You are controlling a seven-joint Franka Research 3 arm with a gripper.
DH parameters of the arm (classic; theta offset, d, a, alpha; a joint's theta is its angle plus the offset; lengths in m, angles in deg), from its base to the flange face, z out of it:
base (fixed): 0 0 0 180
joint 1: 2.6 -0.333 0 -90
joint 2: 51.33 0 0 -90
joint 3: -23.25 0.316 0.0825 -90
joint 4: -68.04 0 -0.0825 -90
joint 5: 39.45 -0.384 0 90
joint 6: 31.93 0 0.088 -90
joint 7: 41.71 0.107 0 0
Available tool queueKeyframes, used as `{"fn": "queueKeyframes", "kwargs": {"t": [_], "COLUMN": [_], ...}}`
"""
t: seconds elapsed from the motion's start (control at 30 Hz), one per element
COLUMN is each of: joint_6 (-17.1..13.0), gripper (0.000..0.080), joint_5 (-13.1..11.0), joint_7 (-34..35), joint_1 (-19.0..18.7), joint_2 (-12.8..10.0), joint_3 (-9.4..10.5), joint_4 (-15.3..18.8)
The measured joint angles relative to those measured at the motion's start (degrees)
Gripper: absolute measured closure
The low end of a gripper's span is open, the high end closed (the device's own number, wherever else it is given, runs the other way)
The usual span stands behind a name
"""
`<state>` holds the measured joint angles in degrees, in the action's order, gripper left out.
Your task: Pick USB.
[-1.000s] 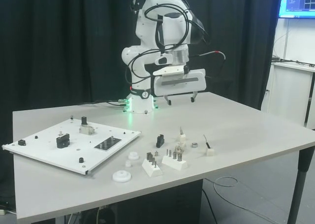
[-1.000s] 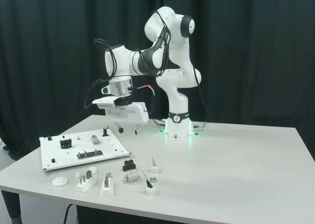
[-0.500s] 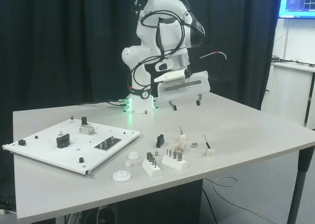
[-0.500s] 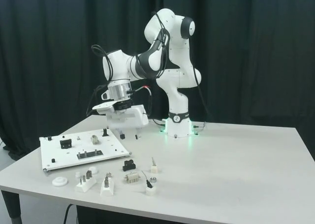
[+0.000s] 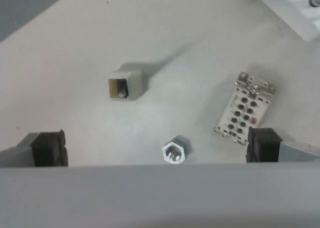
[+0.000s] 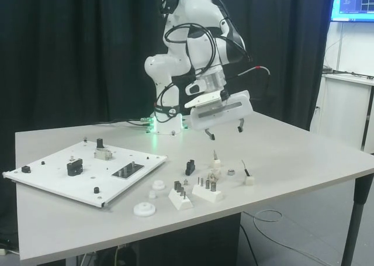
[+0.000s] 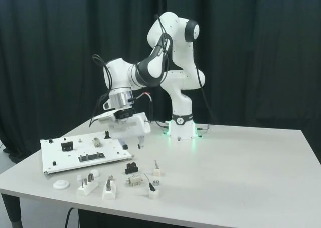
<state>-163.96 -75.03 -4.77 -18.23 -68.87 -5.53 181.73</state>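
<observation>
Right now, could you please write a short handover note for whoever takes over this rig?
The claw is open and empty, hovering above the table.
Things: the likely USB, a small plug in a white base, stands on the table below the claw, apart from a nut and a multi-pin connector.
Done: nothing grasped yet.
Left: centre over the USB, descend, close, lift.

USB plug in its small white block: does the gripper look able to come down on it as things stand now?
Probably yes. The gripper hangs open above the table, and the USB block stands alone, apart from the nut and the pin connector, with nothing over it.
</observation>
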Motion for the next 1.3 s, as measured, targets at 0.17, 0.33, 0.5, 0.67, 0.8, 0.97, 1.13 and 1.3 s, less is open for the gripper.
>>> {"fn": "queueKeyframes", "kwargs": {"t": [0.17,0.33,0.5,0.67,0.8,0.97,1.13,1.3], "joint_6": [-0.9,-1.4,-1.4,-1.5,-1.5,-1.6,-1.6,-1.4], "gripper": [0.0003,0.0003,0.0003,0.0003,0.0003,0.0003,0.0003,0.0003], "joint_5": [-2.6,-4.6,-5.9,-7.0,-8.1,-10.0,-11.8,-12.8], "joint_7": [-1.3,-1.7,-1.7,-2.3,-3.2,-4.8,-6.3,-7.5], "joint_1": [0.0,-0.1,-0.2,-0.3,-0.5,-0.7,-1.0,-1.2], "joint_2": [-1.5,-3.0,-4.5,-5.9,-7.2,-9.2,-11.3,-13.3], "joint_3": [0.4,0.86,0.99,1.1,1.18,1.31,1.65,2.23], "joint_4": [-0.5,-1.3,-2.1,-2.9,-3.5,-4.5,-5.4,-6.3]}}
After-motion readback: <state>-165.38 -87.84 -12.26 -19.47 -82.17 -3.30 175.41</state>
